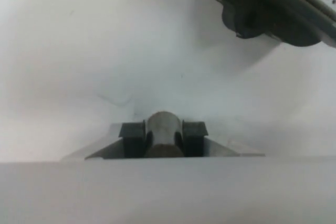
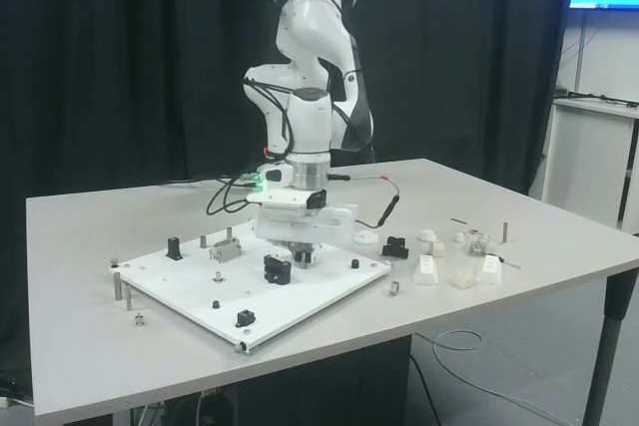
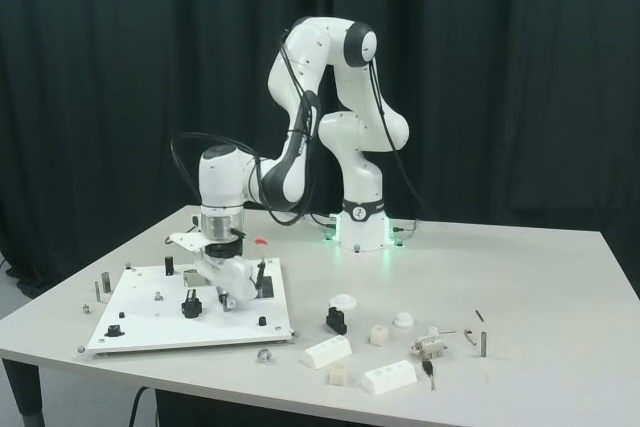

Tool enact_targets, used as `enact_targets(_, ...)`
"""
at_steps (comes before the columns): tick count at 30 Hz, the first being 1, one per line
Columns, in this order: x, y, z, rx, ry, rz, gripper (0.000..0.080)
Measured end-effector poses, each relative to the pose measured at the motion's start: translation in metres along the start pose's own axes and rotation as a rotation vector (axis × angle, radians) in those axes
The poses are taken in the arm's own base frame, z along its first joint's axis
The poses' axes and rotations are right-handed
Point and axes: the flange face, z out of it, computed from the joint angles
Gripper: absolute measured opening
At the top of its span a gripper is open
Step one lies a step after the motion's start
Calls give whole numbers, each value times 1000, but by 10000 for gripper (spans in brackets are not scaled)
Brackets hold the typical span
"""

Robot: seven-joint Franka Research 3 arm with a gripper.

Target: Remove round peg 4.

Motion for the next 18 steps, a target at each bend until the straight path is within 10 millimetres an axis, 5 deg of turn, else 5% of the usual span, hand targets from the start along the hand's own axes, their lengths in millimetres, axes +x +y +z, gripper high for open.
enact_targets(18, 13, 4, -38, 4, -21, 20, 146)
